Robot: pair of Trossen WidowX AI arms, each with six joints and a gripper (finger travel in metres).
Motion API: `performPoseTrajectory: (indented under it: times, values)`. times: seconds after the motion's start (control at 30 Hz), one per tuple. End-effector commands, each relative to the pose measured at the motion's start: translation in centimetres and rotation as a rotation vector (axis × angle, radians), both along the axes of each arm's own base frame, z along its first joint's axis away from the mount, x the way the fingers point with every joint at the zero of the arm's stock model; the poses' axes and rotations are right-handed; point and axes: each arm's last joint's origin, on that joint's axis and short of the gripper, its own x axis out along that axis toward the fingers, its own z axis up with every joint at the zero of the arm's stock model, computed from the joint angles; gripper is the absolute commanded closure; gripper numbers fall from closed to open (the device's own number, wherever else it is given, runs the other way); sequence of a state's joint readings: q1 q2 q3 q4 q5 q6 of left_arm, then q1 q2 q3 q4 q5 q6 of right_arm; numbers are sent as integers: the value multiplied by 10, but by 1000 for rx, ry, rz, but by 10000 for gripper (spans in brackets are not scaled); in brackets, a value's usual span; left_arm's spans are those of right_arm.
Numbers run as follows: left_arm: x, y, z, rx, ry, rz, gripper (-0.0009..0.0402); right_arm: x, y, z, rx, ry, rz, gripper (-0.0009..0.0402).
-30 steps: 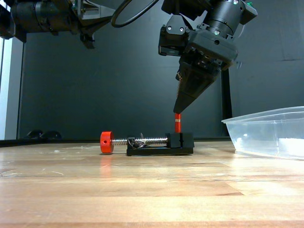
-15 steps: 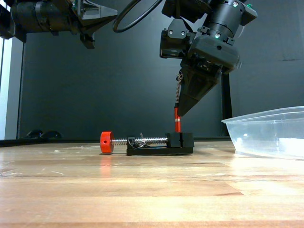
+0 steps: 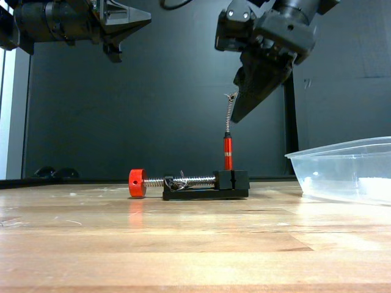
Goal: Pick the RCA connector and install on taskboard
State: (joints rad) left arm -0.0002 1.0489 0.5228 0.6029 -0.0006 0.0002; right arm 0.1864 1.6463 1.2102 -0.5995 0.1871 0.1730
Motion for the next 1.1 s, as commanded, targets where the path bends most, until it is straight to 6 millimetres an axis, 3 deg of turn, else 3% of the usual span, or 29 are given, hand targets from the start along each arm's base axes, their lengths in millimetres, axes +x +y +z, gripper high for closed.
performPoseTrajectory:
  times: [0.03, 0.3, 0.57, 1.1]
  values:
    - [0, 0, 0, 0, 0, 0, 393, -2, 0, 4, 4, 0, 2, 247]
    - [0, 0, 0, 0, 0, 0, 393, -4, 0, 6, 0, 1, 10, 249]
    - [0, 0, 0, 0, 0, 0, 393, -24, -6, 35, 10, -128, 23, 265]
    - [0, 0, 0, 0, 0, 0, 393, -71, -32, 73, 11, -671, 26, 395]
